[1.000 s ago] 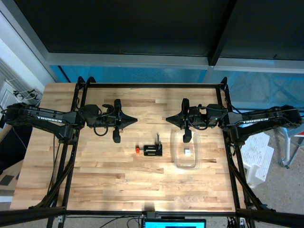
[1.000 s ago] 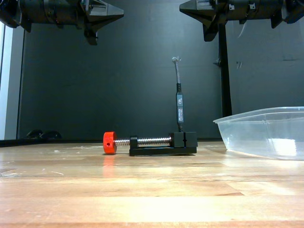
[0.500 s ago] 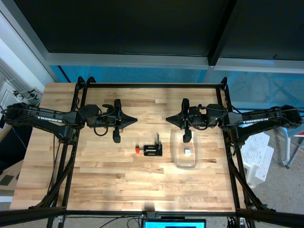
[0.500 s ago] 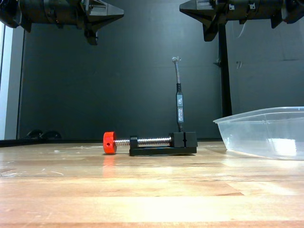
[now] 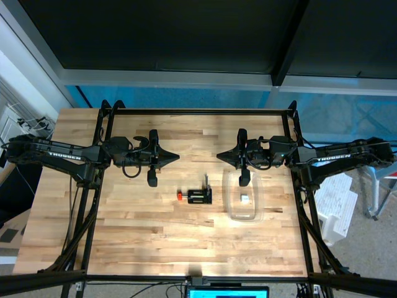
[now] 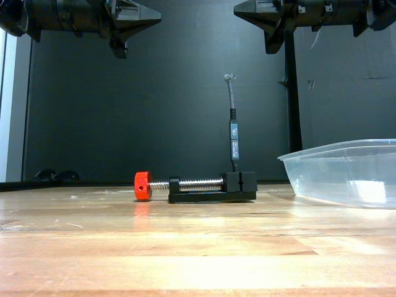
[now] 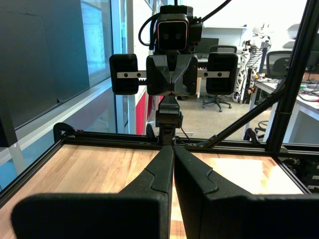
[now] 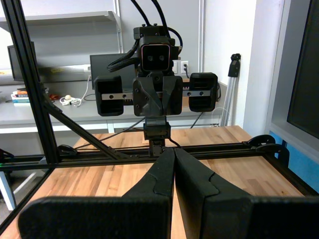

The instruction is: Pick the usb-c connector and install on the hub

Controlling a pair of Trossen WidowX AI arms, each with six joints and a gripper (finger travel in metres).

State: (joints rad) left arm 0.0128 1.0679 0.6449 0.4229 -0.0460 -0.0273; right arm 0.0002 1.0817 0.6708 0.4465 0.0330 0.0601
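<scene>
Above the bench (image 5: 155, 248), left hand (image 5: 177, 157) and right hand (image 5: 218, 156) hang tip to tip but apart, both closed, fingers pressed together. Clear tray (image 6: 346, 179) sits under the right hand. The hub (image 5: 198, 197) lies below the gap between the hands. Grey square (image 5: 245, 197) in tray. USB-C connector: cannot pick out.

In the low view, left pincer (image 6: 157, 17) and right pincer (image 6: 237, 9) are cropped above, the tray (image 6: 346, 170) at right.
</scene>
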